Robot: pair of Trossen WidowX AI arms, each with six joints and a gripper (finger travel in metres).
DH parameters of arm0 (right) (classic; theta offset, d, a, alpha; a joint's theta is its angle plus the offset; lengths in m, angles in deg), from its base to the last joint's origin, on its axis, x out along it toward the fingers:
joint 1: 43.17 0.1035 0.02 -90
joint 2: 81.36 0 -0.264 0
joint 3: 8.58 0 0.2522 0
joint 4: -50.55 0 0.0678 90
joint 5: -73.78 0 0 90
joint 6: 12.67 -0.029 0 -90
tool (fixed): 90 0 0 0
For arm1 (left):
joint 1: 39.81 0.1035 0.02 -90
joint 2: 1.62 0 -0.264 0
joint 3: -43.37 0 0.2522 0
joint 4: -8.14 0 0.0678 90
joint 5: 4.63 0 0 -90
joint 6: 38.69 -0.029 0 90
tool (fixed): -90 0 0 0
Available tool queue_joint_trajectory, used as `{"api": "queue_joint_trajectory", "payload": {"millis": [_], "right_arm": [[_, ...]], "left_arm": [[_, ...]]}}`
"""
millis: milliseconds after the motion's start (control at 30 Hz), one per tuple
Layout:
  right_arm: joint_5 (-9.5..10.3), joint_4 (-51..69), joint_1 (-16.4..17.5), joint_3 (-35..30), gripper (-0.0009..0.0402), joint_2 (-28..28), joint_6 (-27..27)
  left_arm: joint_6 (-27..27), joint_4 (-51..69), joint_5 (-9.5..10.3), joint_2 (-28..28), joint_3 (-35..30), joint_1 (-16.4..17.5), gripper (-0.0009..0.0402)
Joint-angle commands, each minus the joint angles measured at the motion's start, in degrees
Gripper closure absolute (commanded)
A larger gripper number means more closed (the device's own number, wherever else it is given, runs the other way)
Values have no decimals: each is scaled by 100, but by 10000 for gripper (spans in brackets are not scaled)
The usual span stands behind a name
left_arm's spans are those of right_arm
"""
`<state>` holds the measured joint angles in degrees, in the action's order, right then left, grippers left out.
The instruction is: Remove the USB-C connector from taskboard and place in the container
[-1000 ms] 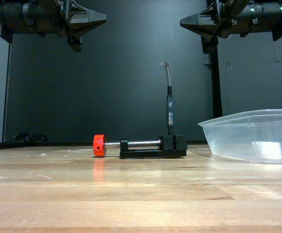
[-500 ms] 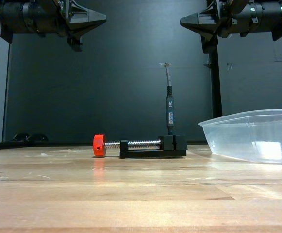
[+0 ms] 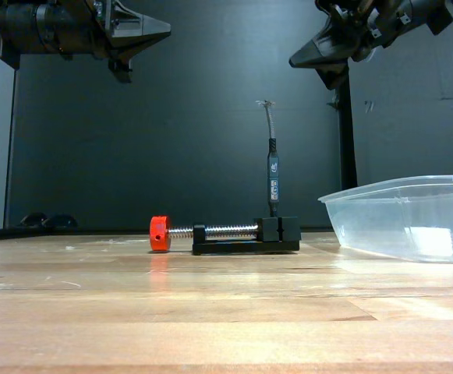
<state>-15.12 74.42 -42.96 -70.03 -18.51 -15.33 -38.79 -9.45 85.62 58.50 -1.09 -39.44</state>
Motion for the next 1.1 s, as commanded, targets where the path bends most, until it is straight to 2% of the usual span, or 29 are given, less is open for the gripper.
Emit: {"api": "queue_joint_trajectory", "payload": {"millis": [33,133,333,867,967,1100], "right_arm": [[-96,457,149,-245,393,181,-11],[-326,979,310,-468,393,358,-13],[-468,1670,546,-881,393,793,-125],[-455,3261,723,-2188,392,2157,-254],[-461,3499,761,-2398,378,2391,-310],[-472,3654,780,-2614,336,2675,-422]], "left_arm": [[-2,0,0,0,0,0,393],[-2,0,0,0,0,0,393],[-2,-2,0,0,0,0,393],[-2,0,0,-2,0,2,393],[-2,0,0,-2,0,0,393],[-2,0,0,0,0,0,393]]}}
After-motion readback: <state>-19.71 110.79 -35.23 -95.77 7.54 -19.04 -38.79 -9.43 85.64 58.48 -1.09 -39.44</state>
